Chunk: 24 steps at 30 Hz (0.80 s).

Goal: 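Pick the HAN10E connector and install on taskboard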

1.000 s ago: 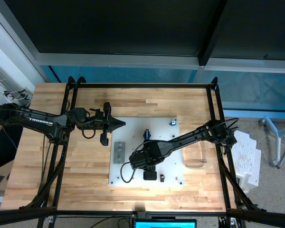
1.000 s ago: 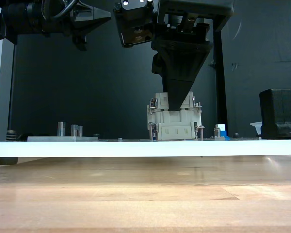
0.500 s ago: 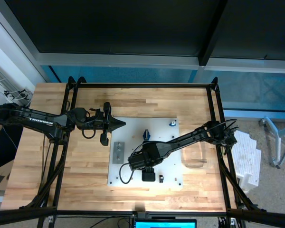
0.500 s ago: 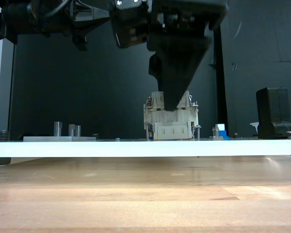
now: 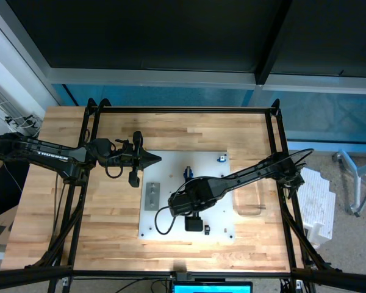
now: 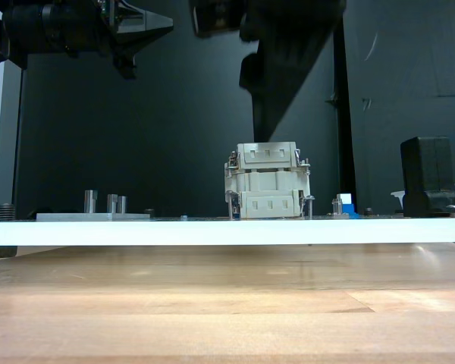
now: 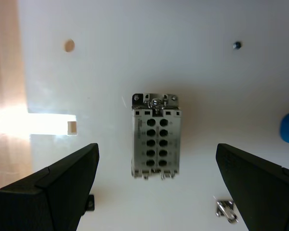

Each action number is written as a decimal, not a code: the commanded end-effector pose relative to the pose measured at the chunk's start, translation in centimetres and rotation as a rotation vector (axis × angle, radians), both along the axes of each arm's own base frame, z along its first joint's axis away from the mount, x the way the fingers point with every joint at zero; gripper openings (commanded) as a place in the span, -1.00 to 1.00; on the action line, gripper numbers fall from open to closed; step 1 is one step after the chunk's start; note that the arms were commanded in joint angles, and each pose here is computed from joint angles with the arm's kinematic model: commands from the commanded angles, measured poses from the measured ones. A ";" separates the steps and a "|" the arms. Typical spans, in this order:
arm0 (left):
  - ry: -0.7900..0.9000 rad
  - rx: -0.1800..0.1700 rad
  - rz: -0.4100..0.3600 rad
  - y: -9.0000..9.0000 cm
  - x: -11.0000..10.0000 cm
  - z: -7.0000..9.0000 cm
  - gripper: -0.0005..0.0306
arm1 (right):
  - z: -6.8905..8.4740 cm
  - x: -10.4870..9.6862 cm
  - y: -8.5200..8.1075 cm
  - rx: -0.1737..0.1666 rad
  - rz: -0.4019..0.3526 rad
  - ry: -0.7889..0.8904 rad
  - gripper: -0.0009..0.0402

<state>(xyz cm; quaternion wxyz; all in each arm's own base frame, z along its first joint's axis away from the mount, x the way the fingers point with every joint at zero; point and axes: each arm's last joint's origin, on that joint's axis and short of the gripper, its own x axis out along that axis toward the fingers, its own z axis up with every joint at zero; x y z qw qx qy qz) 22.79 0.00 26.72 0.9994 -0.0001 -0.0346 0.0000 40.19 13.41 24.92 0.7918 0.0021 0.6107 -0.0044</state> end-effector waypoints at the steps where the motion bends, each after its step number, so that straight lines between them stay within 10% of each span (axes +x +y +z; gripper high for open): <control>1: 0.000 0.000 0.000 0.0 0.0 0.0 -0.96 | 0.8 -0.4 -0.2 0.000 -0.001 -0.001 0.69; 24: 0.000 0.000 0.000 0.0 0.0 0.0 -0.96 | 2.6 -1.2 -1.2 0.002 0.003 -0.027 0.23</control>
